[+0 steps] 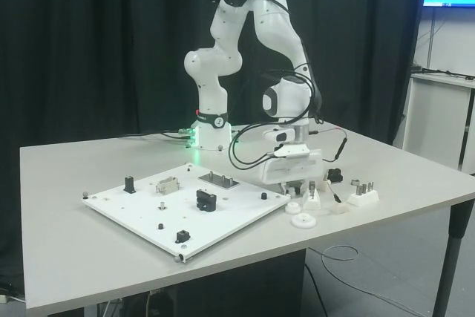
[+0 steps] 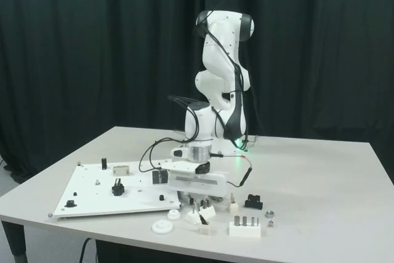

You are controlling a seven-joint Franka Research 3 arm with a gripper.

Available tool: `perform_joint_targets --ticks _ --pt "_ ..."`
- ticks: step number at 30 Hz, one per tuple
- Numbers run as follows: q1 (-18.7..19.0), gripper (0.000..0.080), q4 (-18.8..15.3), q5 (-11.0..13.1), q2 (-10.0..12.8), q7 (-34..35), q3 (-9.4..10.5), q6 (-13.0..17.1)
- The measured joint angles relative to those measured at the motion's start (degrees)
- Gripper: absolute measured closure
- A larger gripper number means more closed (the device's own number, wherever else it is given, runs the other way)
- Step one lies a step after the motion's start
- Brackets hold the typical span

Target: Pick small gear.

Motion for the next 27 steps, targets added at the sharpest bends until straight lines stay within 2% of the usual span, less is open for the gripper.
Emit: perform_joint_targets --ticks 2,3,11,12,18,27 --pt "0.0 0.0370 0.0 0.0 0.1 0.0 0.00 0.0" --pt "0.0 0.0532 0.0 0.0 0.1 0.0 0.00 0.0" --pt "-0.1 0.0532 0.2 0.0 0.1 0.0 0.02 0.0" --pt "-0.1 0.0602 0.3 0.0 0.1 0.0 0.02 0.0" --pt "-0.1 0.0602 1.0 0.0 -0.3 0.0 -0.18 -0.4" --pt "-0.1 0.0602 2.2 -0.1 -2.9 0.0 -1.16 -4.9"
